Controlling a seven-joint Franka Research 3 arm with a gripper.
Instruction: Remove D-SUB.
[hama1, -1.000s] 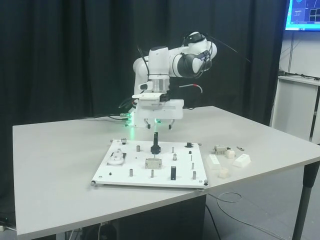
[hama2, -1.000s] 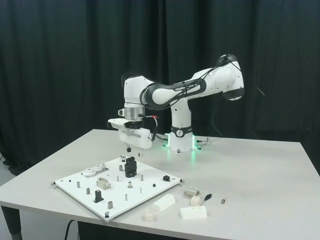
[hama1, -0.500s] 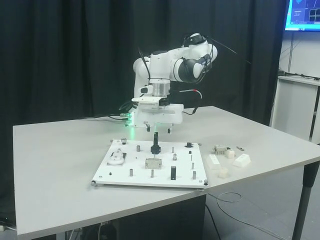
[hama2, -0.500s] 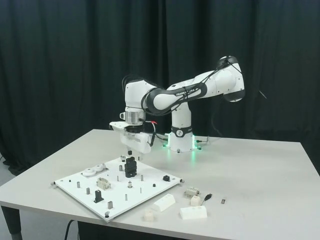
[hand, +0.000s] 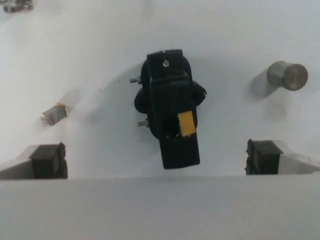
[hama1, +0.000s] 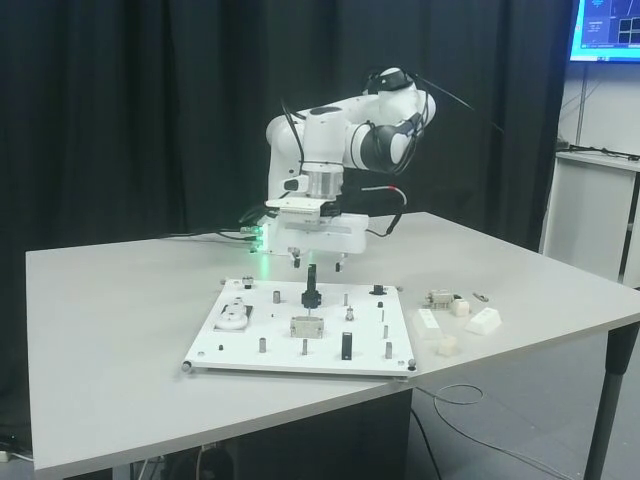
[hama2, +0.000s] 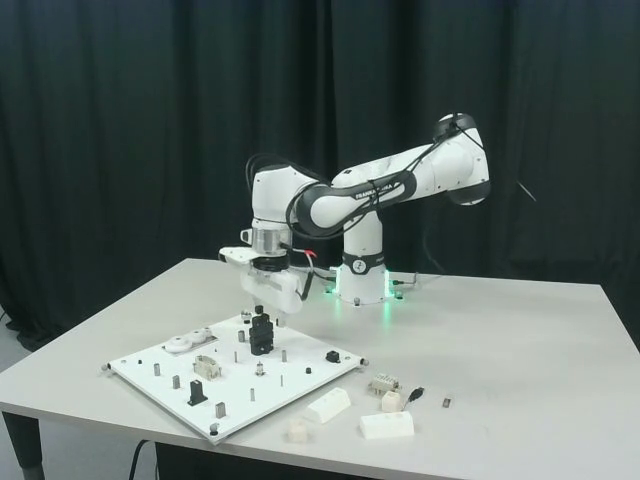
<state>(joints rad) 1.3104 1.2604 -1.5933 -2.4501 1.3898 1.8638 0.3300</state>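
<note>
Black and upright, the connector (hand: 171, 112) stands on the white board (hama1: 262, 325) on the grey table (hama1: 110, 320), directly below the claw (hand: 155, 159). In the wrist view the claw is spread, one fingertip (hand: 48, 160) on each side, and the connector's long axis runs across the line between them.

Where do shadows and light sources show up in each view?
Wrist view: the black part and the metal peg cast soft shadows on the white board. First room view: a lit screen in the upper corner. Both room views: green glow at the arm's base.
</note>
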